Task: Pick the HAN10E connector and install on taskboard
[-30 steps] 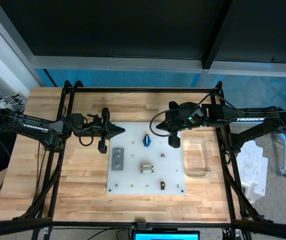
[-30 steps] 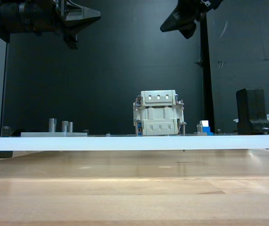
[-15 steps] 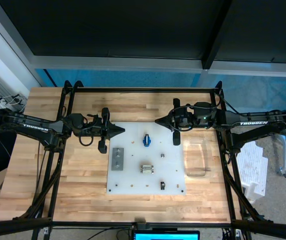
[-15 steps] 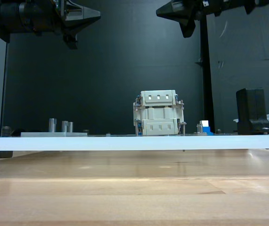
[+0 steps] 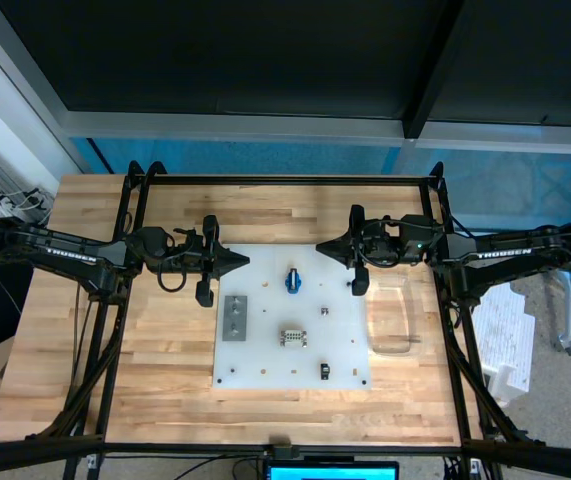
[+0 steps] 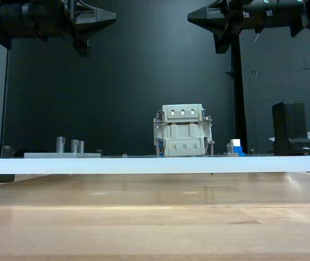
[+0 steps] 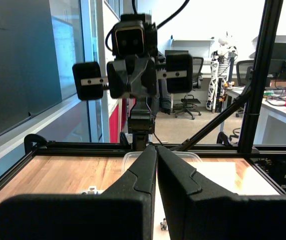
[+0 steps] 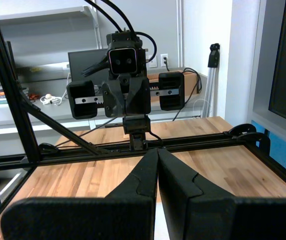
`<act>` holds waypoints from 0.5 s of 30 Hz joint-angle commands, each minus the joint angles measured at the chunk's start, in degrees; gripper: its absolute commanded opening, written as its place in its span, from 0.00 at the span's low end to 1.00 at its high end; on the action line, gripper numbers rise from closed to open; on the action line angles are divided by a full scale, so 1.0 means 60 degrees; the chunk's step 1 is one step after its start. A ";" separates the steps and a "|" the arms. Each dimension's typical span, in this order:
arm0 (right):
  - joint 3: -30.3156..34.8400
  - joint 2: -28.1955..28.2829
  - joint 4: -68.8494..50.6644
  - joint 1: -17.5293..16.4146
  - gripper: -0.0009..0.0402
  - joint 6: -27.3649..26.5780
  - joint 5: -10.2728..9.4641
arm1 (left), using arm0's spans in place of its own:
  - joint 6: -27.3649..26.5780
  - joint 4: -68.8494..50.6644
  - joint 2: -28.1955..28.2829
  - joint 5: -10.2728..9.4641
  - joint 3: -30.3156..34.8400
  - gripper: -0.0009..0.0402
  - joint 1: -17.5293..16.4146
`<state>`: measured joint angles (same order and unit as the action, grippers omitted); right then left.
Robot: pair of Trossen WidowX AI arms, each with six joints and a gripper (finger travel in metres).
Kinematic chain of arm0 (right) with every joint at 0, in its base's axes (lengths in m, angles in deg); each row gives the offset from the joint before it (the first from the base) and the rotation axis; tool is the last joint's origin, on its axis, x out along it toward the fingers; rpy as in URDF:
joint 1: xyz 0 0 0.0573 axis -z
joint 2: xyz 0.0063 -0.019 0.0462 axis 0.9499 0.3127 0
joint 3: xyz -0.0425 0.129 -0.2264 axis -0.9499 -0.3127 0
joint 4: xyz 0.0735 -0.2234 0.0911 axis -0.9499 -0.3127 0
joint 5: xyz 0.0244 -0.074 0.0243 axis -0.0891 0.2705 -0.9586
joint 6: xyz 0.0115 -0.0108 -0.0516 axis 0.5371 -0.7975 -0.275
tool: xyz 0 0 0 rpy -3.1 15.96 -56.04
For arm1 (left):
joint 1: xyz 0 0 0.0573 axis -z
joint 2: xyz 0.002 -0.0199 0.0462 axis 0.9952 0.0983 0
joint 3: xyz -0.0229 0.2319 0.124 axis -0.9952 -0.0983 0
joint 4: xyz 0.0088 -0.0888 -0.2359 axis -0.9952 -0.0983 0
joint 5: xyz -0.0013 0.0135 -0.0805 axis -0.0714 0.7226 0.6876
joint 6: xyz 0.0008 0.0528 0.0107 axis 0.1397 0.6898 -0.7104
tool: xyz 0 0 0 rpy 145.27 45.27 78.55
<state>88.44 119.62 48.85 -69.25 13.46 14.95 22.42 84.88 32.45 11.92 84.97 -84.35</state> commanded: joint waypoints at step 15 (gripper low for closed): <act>-0.0357 -0.0299 -0.0044 -0.0029 0.02 0.0033 -0.0157 | 0.0000 0.0000 0.0004 0.0000 0.0000 0.02 0.0000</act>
<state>86.41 117.78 48.67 -69.38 13.55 14.67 22.42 84.88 32.47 11.90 84.97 -84.35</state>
